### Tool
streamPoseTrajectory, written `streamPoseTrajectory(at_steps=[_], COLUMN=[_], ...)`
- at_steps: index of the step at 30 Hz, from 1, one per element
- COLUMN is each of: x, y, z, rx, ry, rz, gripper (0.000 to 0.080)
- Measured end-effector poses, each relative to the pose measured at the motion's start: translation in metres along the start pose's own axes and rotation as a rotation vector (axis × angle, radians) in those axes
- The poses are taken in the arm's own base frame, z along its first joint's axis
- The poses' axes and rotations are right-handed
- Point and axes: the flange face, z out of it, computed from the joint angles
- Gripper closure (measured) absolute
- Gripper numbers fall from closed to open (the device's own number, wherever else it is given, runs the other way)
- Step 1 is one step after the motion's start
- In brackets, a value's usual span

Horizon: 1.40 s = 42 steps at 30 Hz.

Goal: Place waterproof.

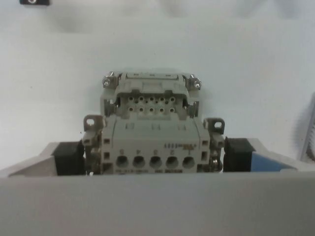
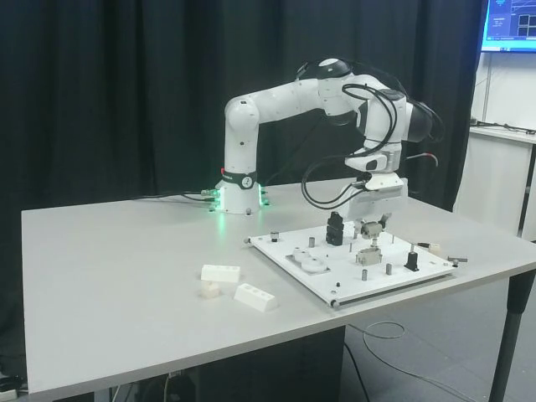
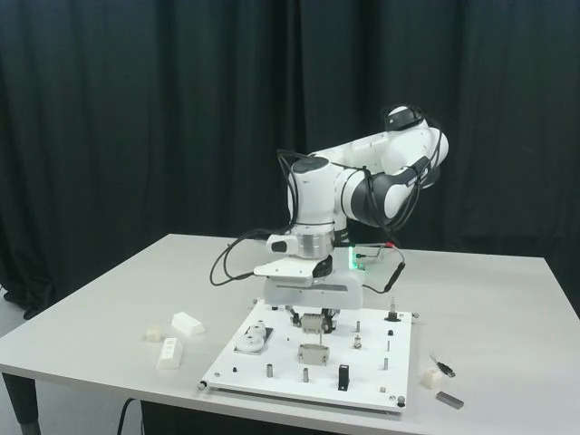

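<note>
The gripper [image 1: 154,160] clamps the plug [image 1: 154,147] directly above its socket [image 1: 150,96], long axes parallel.

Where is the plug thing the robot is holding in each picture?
Wrist view: the held connector sits between the fingers, over its socket.
First room view: connector under the wrist, above the white board.
Second room view: connector above the board.
Shared landmark: the socket.
</note>
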Motion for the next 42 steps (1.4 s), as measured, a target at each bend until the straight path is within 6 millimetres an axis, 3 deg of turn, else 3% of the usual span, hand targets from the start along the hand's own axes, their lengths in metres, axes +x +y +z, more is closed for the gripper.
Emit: streamPoseTrajectory(at_steps=[16, 24, 32, 42], x=[0.003, 0.017, 0.040, 0.072], y=[0.002, 0.017, 0.049, 0.107], z=[-0.002, -0.003, -0.001, 0.007], rx=[-0.001, -0.043, -0.092, -0.115], ry=[0.009, 0.044, 0.067, 0.074], rz=[0.006, 0.018, -0.012, -0.055], gripper=[0.0186, 0.0186, 0.0186, 0.0186])
